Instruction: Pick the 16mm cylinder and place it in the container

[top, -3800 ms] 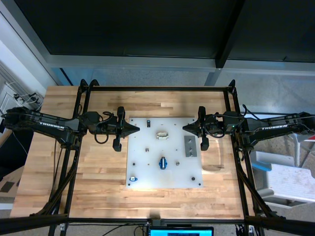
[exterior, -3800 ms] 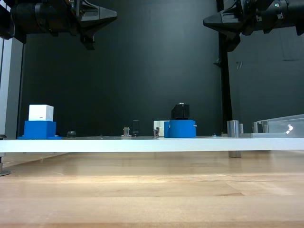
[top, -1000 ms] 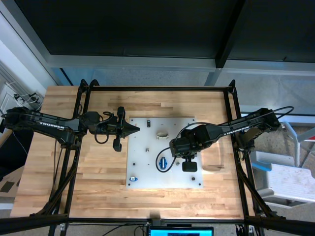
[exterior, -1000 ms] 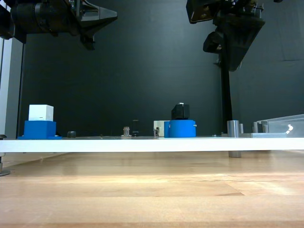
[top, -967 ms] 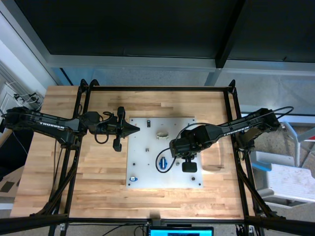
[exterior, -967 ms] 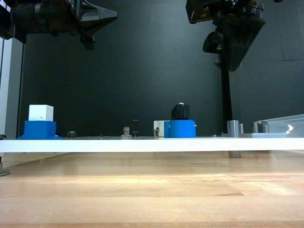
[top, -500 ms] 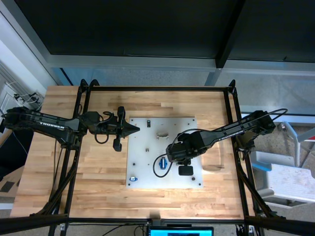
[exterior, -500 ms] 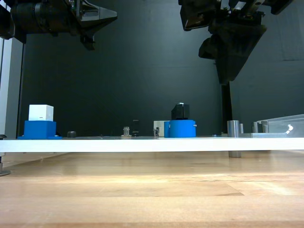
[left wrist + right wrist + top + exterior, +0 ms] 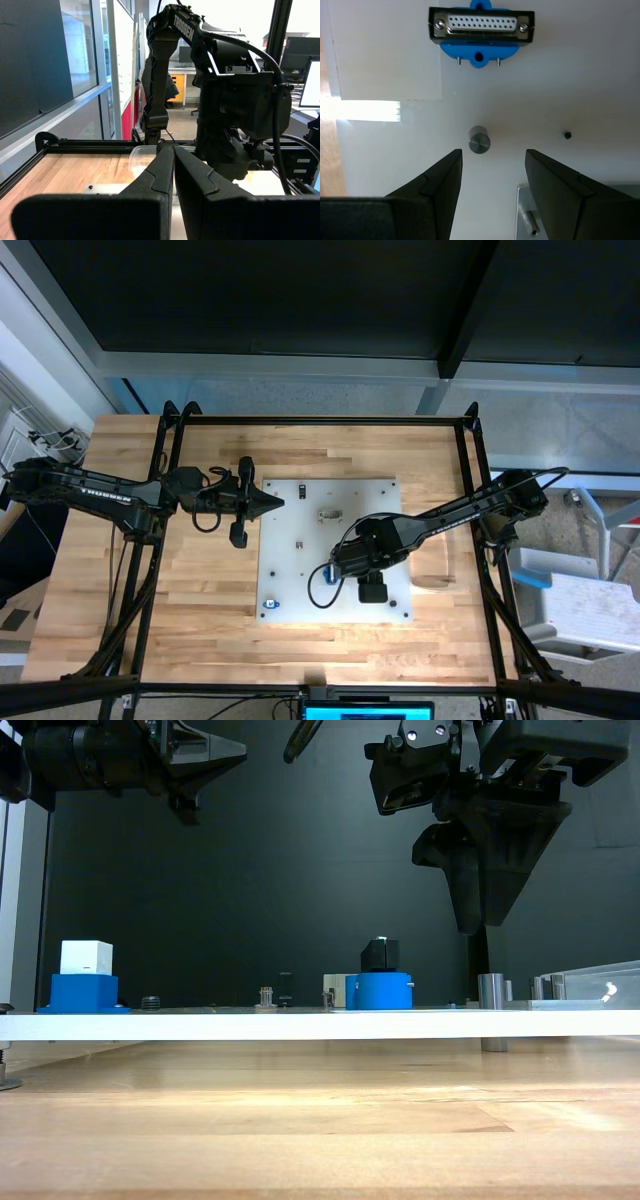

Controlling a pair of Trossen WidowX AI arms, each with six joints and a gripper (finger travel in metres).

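The 16mm cylinder [image 9: 479,139] is a short metal peg standing upright on the white board [image 9: 580,75]. In the low view the cylinder [image 9: 490,992] stands right of a blue connector. My right gripper [image 9: 492,151] hangs open well above it, one finger on each side of it. In the low view the right gripper [image 9: 468,920] points down, high over the cylinder. In the high view the right gripper [image 9: 345,562] hides the cylinder. The clear container [image 9: 447,565] sits just off the board's right edge, and the low view shows the container [image 9: 590,985] at the far right. My left gripper [image 9: 270,502] is shut and parked at the board's left edge.
A blue connector [image 9: 481,27] lies beyond the cylinder, and a grey block with pins [image 9: 530,222] lies beside it. A blue base with a white cube [image 9: 85,975] stands at the board's near left. Black frame rails [image 9: 320,421] border the wooden table.
My right arm has left its parked place at the board's right edge, swung over the board toward its near middle, and turned its gripper downward. The left arm has not moved.
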